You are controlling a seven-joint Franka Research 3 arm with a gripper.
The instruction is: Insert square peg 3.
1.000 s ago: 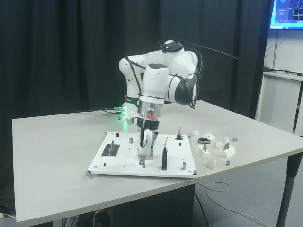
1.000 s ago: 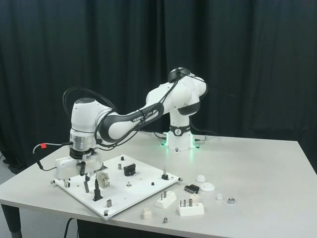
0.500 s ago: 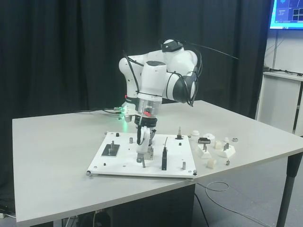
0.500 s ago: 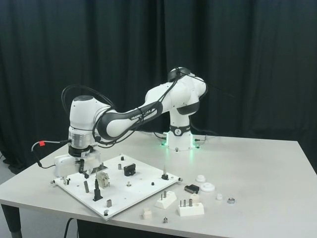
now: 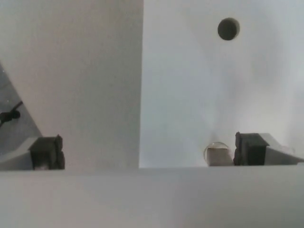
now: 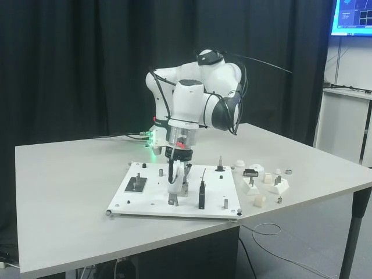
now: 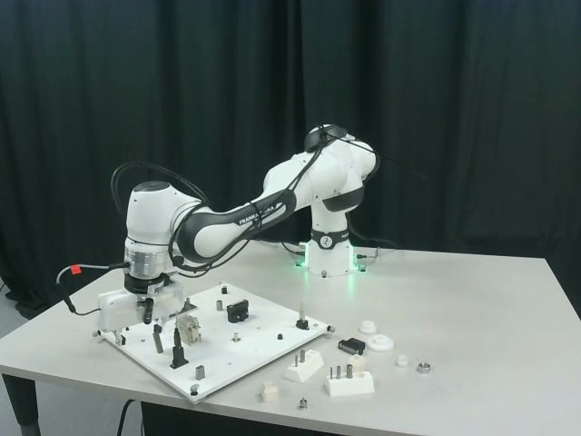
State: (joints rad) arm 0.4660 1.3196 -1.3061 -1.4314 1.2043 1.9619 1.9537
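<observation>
— Where is the peg (image 5: 216,155)?
— Standing upright on the white board (image 6: 152,196), towards the board's front edge in the first room view. The board lies on the grey table (image 6: 70,186).
— And the fingers (image 5: 249,148)?
— Spread wide, released, grasping nothing. In the wrist view one black pad sits just beside the peg; whether it touches, I cannot tell. The other pad is well apart from it, over the table past the board's edge.
— Anything else close by?
— A round hole (image 5: 228,29) in the board, apart from the peg. The white arm (image 7: 227,227) reaches out over the board with its wrist pointing down.
</observation>
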